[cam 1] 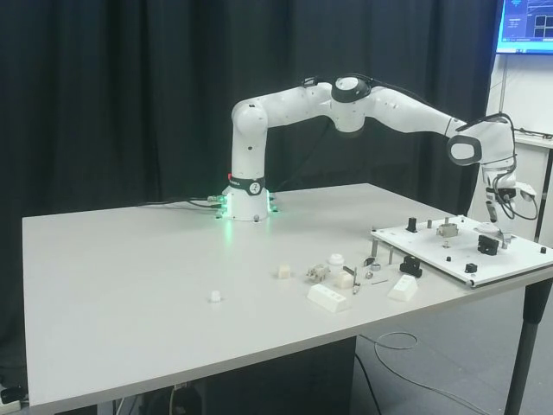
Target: Remove round peg 4.
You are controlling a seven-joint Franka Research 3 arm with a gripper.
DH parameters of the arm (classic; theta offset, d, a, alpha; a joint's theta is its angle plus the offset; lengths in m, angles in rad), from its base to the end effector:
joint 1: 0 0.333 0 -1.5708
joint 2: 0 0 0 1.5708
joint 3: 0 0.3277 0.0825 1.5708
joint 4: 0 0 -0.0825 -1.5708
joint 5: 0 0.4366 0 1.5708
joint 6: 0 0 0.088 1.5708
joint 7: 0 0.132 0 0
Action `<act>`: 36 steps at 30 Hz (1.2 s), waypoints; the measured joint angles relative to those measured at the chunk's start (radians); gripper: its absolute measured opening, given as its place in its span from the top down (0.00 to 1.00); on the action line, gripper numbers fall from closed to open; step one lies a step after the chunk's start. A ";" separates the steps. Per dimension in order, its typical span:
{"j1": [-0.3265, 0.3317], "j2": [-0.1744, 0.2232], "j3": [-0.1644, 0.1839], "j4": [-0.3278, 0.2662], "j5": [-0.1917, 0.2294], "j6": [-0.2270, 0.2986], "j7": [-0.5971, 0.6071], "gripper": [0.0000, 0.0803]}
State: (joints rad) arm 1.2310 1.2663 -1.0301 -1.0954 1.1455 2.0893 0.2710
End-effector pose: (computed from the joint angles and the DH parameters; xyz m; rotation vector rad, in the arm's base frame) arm 0.6697 0.5219 0.1908 -2.9676 0.0179 -0.2612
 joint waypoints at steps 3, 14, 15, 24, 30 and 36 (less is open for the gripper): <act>-0.002 0.000 0.001 0.000 0.000 0.002 -0.001 0.00; -0.009 0.002 0.006 0.000 -0.001 0.009 -0.002 0.00; -0.010 0.002 0.008 0.000 -0.001 0.012 -0.002 0.00; -0.019 0.003 0.031 0.000 -0.016 0.044 -0.003 0.00; -0.022 0.004 0.042 0.000 -0.027 0.059 -0.009 0.00; -0.023 0.005 0.044 0.000 -0.039 0.068 -0.010 0.00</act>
